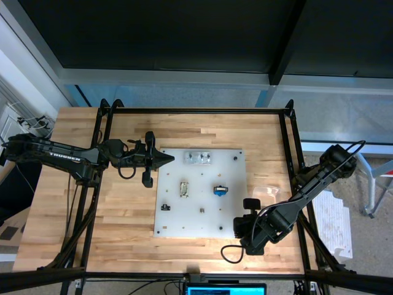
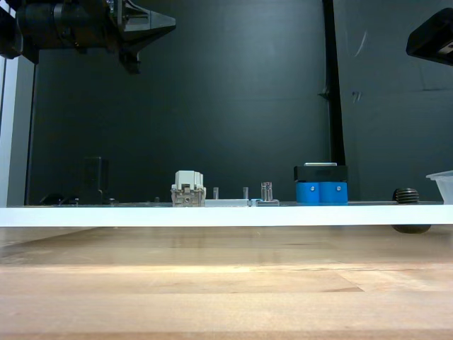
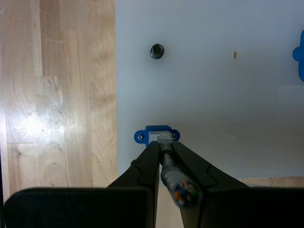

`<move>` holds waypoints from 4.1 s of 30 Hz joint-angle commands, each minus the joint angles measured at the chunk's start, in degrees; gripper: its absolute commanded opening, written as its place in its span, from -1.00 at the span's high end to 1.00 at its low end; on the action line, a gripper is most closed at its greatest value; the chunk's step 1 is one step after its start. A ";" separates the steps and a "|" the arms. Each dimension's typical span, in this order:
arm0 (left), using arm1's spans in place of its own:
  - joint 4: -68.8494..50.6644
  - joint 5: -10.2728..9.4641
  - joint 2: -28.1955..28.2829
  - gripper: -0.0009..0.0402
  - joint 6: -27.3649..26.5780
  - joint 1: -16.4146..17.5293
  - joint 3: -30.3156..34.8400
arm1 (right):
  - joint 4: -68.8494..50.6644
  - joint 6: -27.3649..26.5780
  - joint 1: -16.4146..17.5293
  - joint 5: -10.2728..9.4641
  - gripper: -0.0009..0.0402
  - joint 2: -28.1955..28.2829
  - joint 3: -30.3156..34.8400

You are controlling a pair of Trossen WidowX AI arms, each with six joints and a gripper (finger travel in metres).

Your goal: Pick the RJ45 connector and install on taskboard

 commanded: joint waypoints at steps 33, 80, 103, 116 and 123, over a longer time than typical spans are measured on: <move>0.00 0.00 0.02 0.96 0.00 0.00 0.02 | 0.85 -1.11 0.15 -0.50 0.96 -0.04 -0.98; 0.00 0.00 0.02 0.96 0.00 0.02 0.02 | 4.50 -2.47 0.15 -1.33 0.77 -1.36 -3.91; 0.00 0.00 0.02 0.96 0.00 0.02 0.02 | -2.84 -2.25 0.07 -1.36 0.00 -4.81 0.15; 0.00 0.00 0.02 0.96 0.02 0.02 0.02 | -4.15 0.09 0.02 -1.73 0.00 -5.84 0.24; 0.00 0.00 0.02 0.96 0.00 0.02 0.02 | -5.09 -0.11 -2.45 -1.46 0.00 -10.36 0.24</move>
